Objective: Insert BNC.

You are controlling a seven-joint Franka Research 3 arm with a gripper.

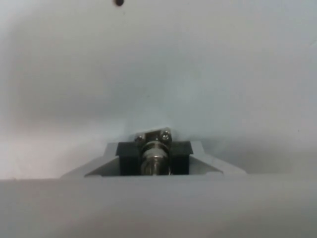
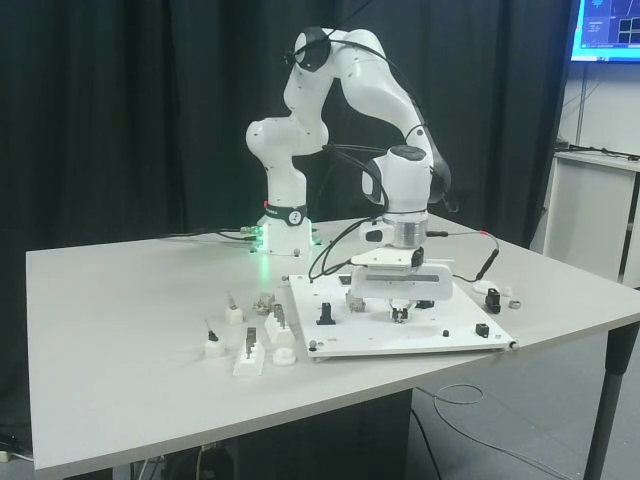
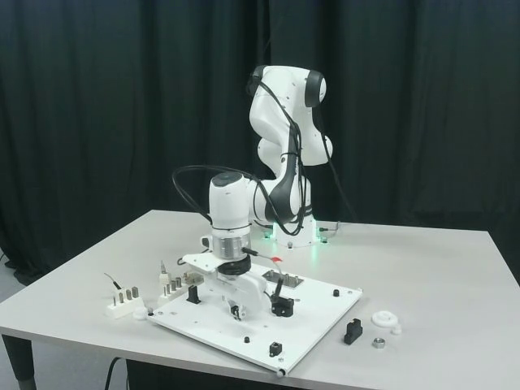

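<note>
In the wrist view a metal BNC connector stands upright between two black finger pads. My gripper is shut on it, low over the white board. A small dark hole shows in the board at the picture's edge. From the first room view the gripper points straight down over the middle of the white board. The second room view shows the gripper just above the board; the connector is too small to make out there.
Black fixtures stand on the board. White holders with metal pegs lie on the grey table beside the board. A white gear and a black part rest off its other side.
</note>
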